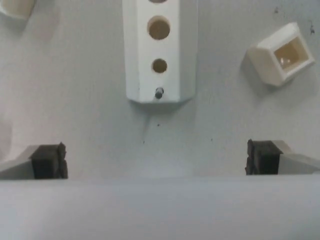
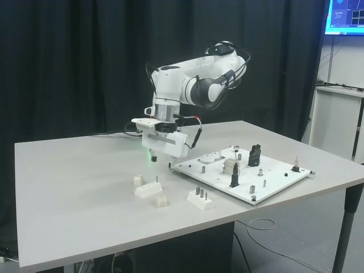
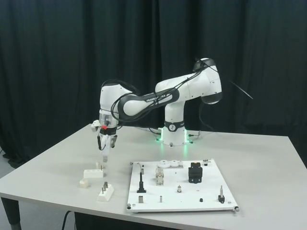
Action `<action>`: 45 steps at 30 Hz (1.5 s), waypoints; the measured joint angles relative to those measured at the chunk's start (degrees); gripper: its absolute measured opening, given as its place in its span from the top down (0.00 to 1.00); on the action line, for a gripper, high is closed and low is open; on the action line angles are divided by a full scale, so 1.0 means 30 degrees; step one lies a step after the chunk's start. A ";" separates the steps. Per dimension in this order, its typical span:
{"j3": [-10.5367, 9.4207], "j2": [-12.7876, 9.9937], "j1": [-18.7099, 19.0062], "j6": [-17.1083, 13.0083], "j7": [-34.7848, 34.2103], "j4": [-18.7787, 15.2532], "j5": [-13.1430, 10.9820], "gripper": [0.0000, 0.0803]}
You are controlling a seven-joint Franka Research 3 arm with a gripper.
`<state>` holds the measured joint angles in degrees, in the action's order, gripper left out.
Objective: Pick round peg 1.
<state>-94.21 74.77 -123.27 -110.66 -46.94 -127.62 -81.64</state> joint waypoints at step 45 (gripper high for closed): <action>-0.1508 0.0438 -0.0760 -0.1871 0.0778 0.0323 -0.1099 0.00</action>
<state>-98.73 76.08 -125.55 -116.27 -44.61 -126.65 -84.94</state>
